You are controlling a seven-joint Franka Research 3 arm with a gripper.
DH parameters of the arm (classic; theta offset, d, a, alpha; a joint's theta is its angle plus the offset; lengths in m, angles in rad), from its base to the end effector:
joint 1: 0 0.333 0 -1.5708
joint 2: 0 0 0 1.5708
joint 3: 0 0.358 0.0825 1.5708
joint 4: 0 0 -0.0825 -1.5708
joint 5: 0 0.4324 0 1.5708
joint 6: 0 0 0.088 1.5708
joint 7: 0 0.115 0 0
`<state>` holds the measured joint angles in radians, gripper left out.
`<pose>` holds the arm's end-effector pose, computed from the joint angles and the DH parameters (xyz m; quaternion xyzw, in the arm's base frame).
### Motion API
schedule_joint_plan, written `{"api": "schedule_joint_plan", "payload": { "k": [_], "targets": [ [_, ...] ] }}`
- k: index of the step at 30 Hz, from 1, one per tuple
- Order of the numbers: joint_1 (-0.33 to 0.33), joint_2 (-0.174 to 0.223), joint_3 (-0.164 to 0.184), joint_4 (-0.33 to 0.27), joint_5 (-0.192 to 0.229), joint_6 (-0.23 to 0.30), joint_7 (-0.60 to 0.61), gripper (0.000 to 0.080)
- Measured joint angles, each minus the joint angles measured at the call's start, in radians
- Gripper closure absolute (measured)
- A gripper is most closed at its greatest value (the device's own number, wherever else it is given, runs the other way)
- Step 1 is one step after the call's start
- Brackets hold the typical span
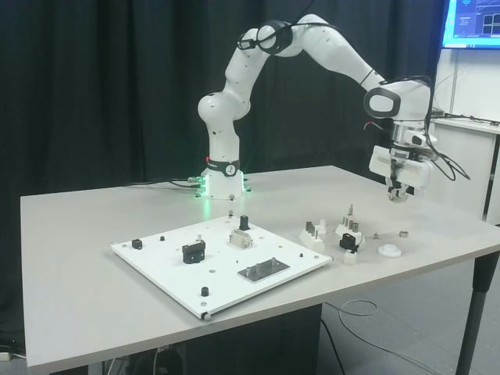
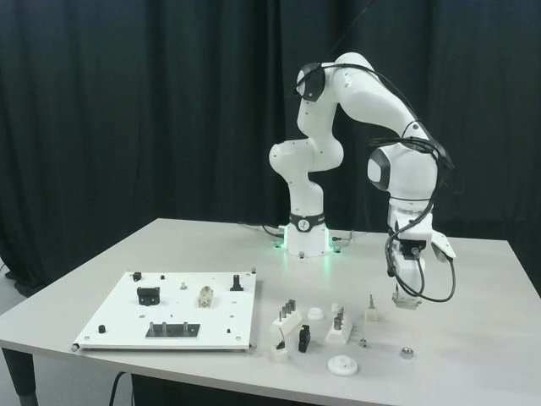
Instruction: Place waterproof.
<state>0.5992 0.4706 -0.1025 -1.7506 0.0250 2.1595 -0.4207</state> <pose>0.6213 0.3453 0.2998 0.8972 0.4404 -0.0290 0.0143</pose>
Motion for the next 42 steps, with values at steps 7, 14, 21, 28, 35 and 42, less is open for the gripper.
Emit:
{"api": "schedule_joint_plan", "payload": {
  "k": [7,14,21,28,35,42],
  "targets": [
    [0.0,-0.003,-0.003,0.0,0.0,-0.002,0.001,0.0599],
    [0.0,-0.003,-0.008,0.0,0.0,-0.002,0.001,0.0599],
    [0.0,-0.003,-0.011,-0.001,0.0,-0.003,0.001,0.0599],
    [0.0,-0.003,-0.011,-0.001,0.0,-0.003,0.001,0.0599],
    [0.003,-0.002,-0.011,-0.004,0.0,-0.003,0.001,0.0599],
    [0.015,0.003,-0.011,-0.006,-0.008,-0.005,0.014,0.0599]
  ]
}}
